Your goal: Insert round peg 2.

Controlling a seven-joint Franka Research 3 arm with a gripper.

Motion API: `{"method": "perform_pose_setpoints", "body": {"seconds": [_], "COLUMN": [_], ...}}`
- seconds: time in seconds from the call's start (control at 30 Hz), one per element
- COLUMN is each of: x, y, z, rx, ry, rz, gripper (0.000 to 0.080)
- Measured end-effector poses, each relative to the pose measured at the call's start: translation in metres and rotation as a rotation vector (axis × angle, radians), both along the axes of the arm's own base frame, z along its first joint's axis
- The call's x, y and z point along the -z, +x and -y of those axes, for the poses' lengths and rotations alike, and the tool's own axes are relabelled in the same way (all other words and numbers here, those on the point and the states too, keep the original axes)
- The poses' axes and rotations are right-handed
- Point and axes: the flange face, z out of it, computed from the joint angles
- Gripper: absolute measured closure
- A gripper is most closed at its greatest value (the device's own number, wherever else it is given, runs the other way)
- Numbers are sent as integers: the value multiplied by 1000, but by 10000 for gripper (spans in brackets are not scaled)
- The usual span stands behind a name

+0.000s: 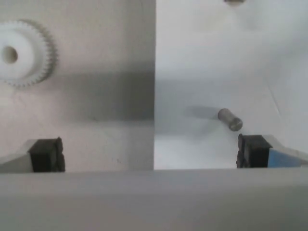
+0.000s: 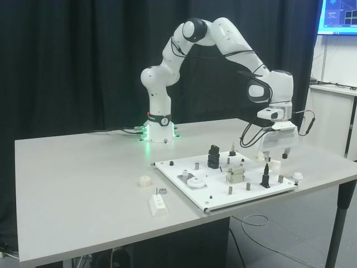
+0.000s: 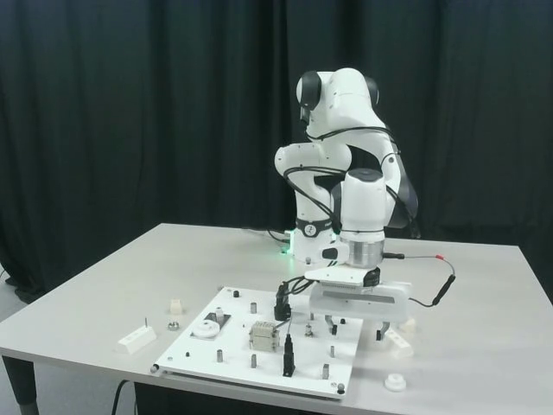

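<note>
**Hovering open over the board edge, peg loose on the table**

Looking at the room views, you've got the white arm [image 2: 223, 39] arched up from its base and folded down, wrist vertical, gripper [image 2: 276, 153] pointing straight down at the far corner of the white board [image 2: 223, 187]. It hangs above the surface, touching nothing.

Gripper state: wide open, nothing held. In the wrist view the two black fingertips [image 1: 46, 155] sit at opposite sides of the picture with the gap between them bare.

The wrist camera straddles the board's edge [image 1: 155, 86]: board on one side, grey table [image 1: 216, 57] on the other.

Round peg [image 1: 230, 119]: small grey cylinder, lying on its side on the table, off the board, just beside the fingertip on that side and a little ahead of it. Not between the fingers. Long axis is flat on the table and runs oblique to the board edge, neither parallel nor square to it. One flat end face is towards the camera. Peg is too small to pick out in either room view.

White gear [image 1: 21, 53] lies flat on the board, on the other finger's side, well apart from the peg.
</note>
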Motion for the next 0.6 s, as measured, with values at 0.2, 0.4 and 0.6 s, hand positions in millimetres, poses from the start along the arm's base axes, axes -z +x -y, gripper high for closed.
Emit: {"method": "perform_pose_setpoints", "body": {"seconds": [0.2,0.4,0.6], "x": [-5,-8,-11], "y": [3,4,6], "z": [1,5,11], "rx": [-7,-1,8], "ry": [1,1,-1], "rz": [9,8,5], "gripper": [3,3,3]}}
